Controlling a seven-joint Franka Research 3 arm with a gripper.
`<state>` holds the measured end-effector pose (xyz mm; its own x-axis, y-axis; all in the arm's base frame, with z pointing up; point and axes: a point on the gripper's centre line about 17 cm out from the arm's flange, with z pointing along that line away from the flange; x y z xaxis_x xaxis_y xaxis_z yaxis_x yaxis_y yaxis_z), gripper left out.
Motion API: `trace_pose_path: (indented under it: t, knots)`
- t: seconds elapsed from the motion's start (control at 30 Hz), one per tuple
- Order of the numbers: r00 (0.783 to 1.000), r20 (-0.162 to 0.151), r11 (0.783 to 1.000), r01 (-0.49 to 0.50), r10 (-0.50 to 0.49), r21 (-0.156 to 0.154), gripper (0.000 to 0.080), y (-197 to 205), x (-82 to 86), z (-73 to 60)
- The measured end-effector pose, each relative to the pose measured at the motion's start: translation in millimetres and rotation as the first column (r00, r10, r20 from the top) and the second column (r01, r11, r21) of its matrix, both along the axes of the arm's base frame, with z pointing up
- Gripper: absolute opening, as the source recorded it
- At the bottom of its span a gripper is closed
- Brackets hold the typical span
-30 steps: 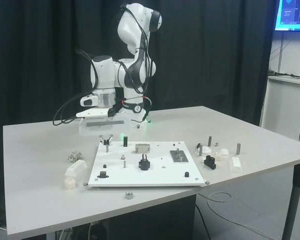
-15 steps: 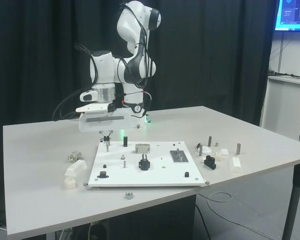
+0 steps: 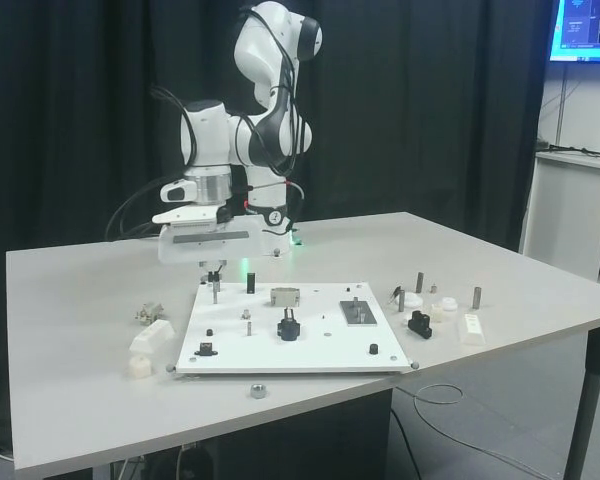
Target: Place round peg 1.
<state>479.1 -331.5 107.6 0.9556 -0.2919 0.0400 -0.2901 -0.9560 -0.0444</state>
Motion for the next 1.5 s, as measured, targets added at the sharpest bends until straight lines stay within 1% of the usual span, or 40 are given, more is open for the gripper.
trace_pose_path:
  t: [0.27, 0.6, 0.7, 0.87, 1.03, 1.27, 1.5]
  knots:
    - [1.000, 0.007, 1.000, -0.011, 0.011, -0.010, 0.0028, -3.9, 2.5, 3.1]
    - [1.000, 0.012, 0.998, -0.027, 0.027, -0.065, 0.0028, -28.3, -0.1, 10.9]
    - [0.999, 0.016, 0.996, -0.029, 0.031, -0.085, 0.0028, -38.2, -2.2, 12.7]
    - [1.000, 0.017, 0.994, -0.023, 0.025, -0.106, 0.0028, -53.6, -9.4, 12.9]
    - [1.000, 0.013, 0.991, -0.020, 0.022, -0.131, 0.0028, -69.9, -17.4, 9.2]
    - [1.000, 0.008, 0.987, -0.023, 0.024, -0.160, 0.0028, -88.7, -26.7, -0.3]
    - [0.999, 0.022, 0.983, -0.021, 0.025, -0.180, 0.0028, -100.0, -27.9, -10.7]
